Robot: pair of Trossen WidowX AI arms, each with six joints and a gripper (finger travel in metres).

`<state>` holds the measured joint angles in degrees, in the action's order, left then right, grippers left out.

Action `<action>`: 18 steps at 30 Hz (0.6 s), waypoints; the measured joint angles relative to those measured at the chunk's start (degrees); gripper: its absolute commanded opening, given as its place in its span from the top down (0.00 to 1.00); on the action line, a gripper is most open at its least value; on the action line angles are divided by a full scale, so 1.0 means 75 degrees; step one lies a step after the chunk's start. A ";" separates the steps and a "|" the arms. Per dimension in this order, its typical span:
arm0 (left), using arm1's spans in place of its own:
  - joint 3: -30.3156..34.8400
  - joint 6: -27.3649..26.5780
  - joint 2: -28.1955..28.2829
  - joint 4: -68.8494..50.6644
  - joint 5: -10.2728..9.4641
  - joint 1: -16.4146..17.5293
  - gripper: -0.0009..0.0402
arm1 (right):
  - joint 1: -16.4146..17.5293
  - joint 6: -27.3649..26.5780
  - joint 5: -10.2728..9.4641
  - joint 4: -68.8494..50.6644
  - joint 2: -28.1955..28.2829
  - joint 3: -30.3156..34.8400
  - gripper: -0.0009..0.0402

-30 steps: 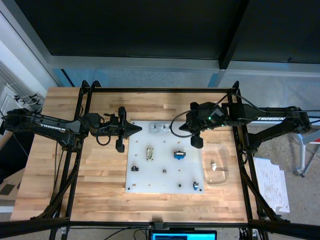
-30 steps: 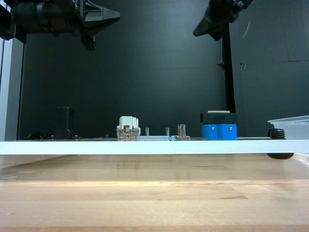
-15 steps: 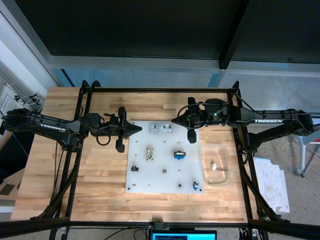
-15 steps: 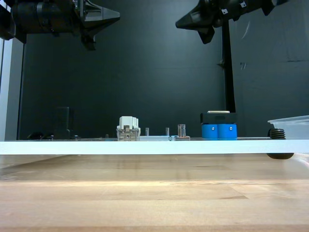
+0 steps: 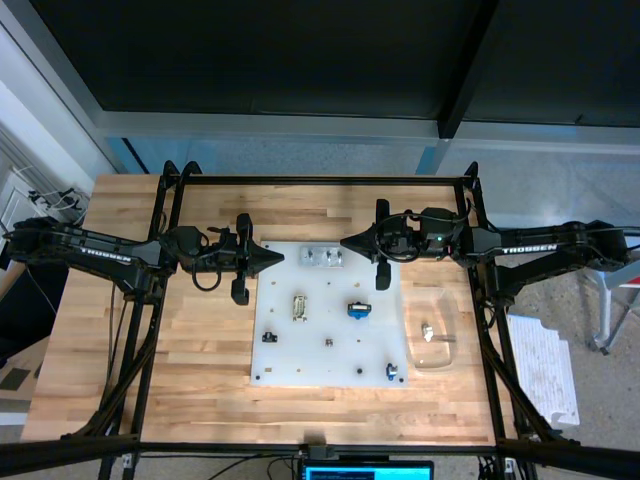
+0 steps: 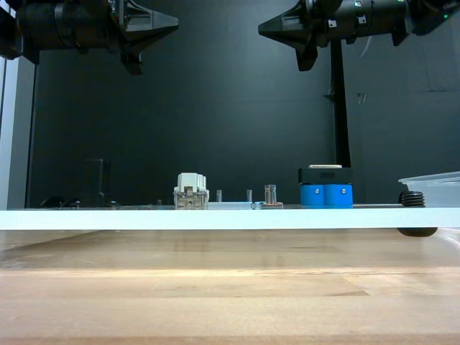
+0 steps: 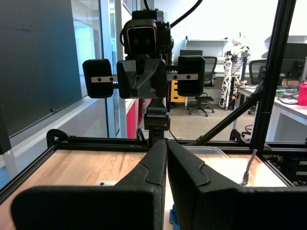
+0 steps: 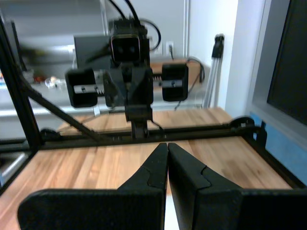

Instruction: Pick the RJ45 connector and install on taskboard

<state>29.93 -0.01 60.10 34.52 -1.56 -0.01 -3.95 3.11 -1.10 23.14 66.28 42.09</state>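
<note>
Hovering over taskboard (image 5: 320, 345), wooden table (image 5: 200, 340), left gripper (image 5: 279, 258), right gripper (image 5: 345, 243), fingers (image 7: 154, 163) together, dark backdrop (image 6: 230, 108)

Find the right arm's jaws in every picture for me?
High view: right gripper at the taskboard's far edge.
Low view: right gripper upper right, above the taskboard.
Left wrist view: right gripper faces the camera.
Right wrist view: right gripper, jaws shut, nearest camera.
Shared landmark: left gripper, jaws shut, pointing at it from the left.
</note>
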 measured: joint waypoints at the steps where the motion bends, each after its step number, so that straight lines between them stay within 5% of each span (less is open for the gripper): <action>1: 0.0003 0.0000 0.0000 -0.0003 0.0000 0.0000 0.98 | 0.0012 0.0000 -0.0003 0.0213 -0.0003 -0.0090 0.98; 18: 0.0003 0.0000 0.0000 0.0000 0.0000 0.0000 0.98 | 0.0219 0.0198 -0.0003 0.1096 -0.0003 -0.0670 0.98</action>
<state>29.95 -0.01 60.10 34.52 -1.56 -0.01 -2.31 4.60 -1.13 31.35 66.26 37.06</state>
